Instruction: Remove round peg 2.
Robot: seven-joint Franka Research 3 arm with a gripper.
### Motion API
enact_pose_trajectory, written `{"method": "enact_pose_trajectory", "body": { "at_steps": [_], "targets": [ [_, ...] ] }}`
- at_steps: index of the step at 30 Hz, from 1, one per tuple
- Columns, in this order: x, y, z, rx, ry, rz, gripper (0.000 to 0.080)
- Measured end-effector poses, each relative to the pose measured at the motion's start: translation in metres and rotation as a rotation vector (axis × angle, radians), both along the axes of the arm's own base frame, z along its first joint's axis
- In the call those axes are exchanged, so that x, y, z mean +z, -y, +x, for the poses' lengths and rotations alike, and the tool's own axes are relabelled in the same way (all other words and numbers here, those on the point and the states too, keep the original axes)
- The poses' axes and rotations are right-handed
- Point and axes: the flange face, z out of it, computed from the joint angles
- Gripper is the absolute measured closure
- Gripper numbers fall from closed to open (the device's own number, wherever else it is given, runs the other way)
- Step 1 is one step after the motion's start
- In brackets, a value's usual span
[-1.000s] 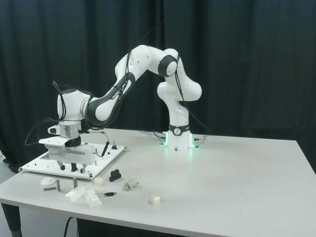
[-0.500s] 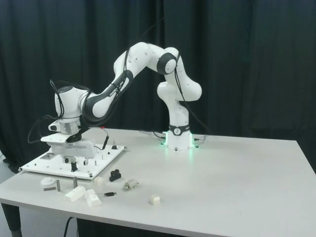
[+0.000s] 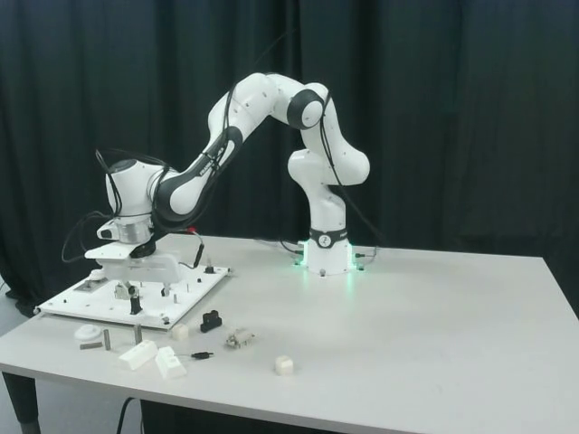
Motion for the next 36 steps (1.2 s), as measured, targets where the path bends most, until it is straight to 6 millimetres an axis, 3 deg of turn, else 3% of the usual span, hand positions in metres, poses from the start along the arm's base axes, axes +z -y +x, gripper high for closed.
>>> {"method": "enact_pose_trajectory", "body": {
  "at_steps": [13,36],
  "targets": [
    [-0.019,-0.003,-0.034,-0.004,0.021,-0.011,0.0003],
    [-0.024,-0.024,-0.079,-0.028,0.053,-0.002,0.0003]
  ]
}}
